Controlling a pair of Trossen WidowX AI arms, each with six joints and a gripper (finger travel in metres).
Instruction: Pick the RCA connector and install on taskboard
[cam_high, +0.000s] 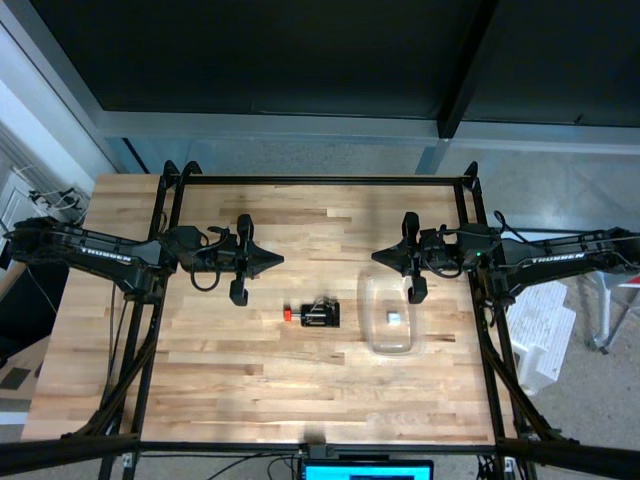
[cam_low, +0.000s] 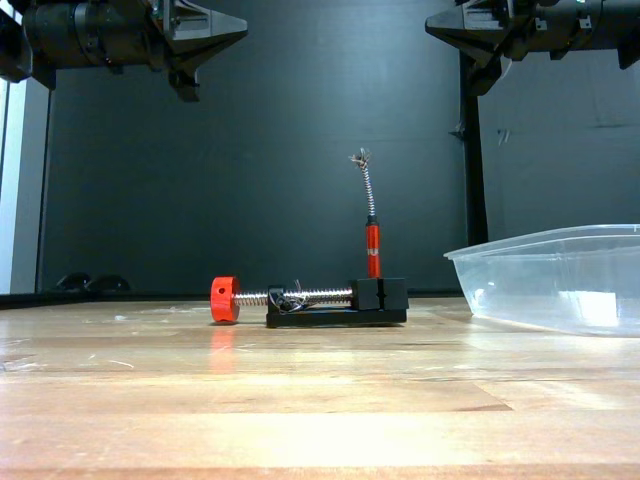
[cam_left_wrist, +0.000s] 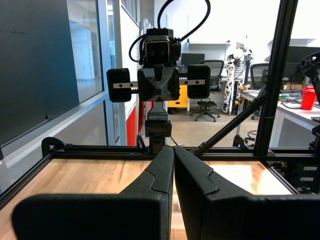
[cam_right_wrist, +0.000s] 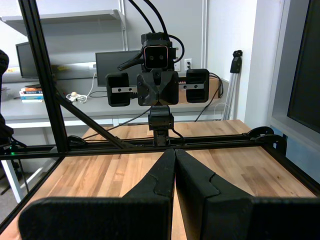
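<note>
The taskboard (cam_high: 316, 315) is a small black block with a red-orange tab (cam_low: 224, 299) at its left end, lying mid-table. A thin springy wire on a red stem (cam_low: 371, 245) stands up from it. I cannot pick out the RCA connector in any view. My left gripper (cam_high: 281, 260) hovers high above the table, left of and beyond the board, shut and empty, its fingers (cam_left_wrist: 160, 172) pressed together. My right gripper (cam_high: 374, 257) hovers opposite it, pointing at it, also shut and empty (cam_right_wrist: 175, 150).
A clear plastic tray (cam_high: 372, 300) lies right of the board, below the right gripper, with a small pale square piece (cam_high: 394, 317) inside. A black metal frame (cam_high: 320, 180) borders the wooden table.
</note>
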